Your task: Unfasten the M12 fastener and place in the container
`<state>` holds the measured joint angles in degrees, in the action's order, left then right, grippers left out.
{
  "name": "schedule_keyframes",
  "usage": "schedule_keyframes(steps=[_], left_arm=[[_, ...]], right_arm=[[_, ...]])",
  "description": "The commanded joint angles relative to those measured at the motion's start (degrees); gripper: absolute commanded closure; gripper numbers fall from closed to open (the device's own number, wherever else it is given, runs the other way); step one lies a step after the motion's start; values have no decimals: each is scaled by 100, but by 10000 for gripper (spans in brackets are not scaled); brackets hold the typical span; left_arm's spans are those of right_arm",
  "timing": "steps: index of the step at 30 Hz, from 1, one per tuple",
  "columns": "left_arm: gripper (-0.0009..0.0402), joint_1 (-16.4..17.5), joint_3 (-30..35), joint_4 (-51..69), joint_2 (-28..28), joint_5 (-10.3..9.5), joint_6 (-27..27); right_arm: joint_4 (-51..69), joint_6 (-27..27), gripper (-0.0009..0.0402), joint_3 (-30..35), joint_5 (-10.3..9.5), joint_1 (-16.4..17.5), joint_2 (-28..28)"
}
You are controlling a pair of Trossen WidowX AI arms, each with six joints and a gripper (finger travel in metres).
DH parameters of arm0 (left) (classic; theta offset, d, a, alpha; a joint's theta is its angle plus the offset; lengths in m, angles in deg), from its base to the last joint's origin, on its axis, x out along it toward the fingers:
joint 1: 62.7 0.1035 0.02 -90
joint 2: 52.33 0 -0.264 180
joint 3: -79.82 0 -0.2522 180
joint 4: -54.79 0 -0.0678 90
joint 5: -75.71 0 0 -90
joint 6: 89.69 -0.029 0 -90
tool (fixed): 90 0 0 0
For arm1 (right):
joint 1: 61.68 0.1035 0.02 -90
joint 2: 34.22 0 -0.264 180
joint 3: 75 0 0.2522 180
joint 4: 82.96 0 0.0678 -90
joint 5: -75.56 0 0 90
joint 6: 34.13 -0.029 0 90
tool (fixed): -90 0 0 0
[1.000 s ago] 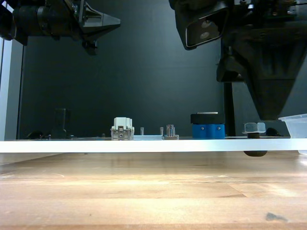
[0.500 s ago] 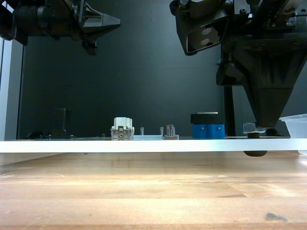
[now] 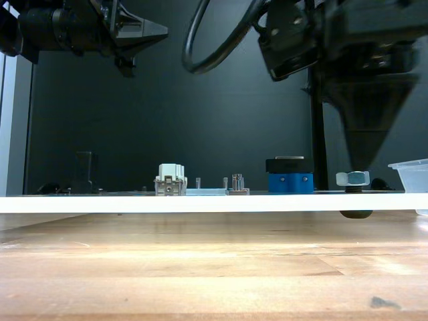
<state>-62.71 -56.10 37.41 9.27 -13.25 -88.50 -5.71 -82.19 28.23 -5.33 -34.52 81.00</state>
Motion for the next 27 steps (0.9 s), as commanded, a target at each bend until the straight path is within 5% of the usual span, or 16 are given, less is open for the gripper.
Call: schedule_keyframes(steps=[1, 7, 12, 22, 27], left_arm=[[393, 2, 0, -2, 0, 2, -2], [393, 2, 0, -4, 0, 2, -2], [393, 0, 0, -2, 0, 2, -2], [393, 0, 0, -2, 0, 2, -2], [393, 2, 0, -2, 0, 2, -2]], right_arm=[[0, -4, 393, 70, -15, -2, -7], [24, -199, 393, 256, -229, 0, -26], [260, -914, 376, 511, -337, -4, -26], [302, -3322, 244, 787, -448, -4, 63], [442, -3628, 180, 1152, -492, -2, 293]])
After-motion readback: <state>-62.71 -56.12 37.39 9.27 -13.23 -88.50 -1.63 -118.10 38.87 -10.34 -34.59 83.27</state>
